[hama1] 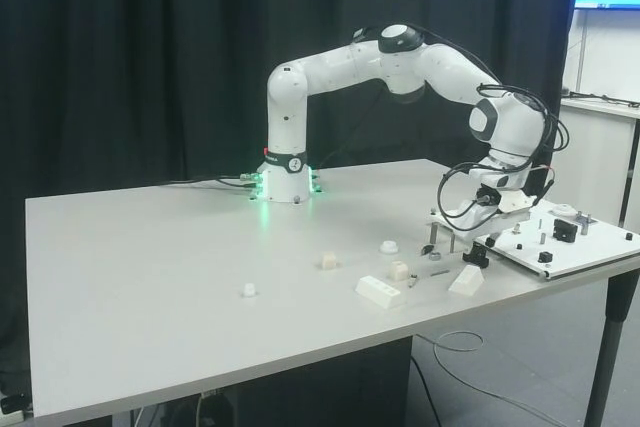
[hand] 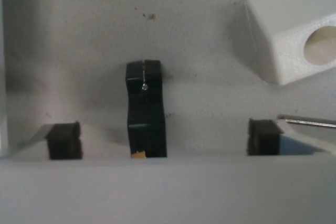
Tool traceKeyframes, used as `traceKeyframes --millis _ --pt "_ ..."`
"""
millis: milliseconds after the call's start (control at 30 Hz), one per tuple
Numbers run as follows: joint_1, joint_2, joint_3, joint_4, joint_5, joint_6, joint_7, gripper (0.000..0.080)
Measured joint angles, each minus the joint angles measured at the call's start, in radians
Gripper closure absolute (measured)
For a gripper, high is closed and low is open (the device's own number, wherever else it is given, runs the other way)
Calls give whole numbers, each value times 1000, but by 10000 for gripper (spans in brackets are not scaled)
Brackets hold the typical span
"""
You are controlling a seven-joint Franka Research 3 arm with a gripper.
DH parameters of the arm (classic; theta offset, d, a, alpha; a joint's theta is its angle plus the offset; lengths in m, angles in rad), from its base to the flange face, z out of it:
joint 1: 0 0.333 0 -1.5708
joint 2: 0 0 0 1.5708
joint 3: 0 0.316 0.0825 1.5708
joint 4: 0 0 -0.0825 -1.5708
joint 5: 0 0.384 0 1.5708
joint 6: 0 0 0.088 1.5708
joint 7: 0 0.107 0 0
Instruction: Remove square peg 2.
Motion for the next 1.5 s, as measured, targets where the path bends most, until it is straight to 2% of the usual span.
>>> traceKeyframes --millis 233,267,867,1233,1500 --pt "0 0 -5 -2 0 0 -4 162" --pt "0 0 -6 -2 0 -1 -5 13" --pt "1 -5 -32 -3 14 -25 -6 3" --pt "7 -8 -42 -3 77 -44 26 3" --pt "31 -19 -42 -2 105 -48 75 3"
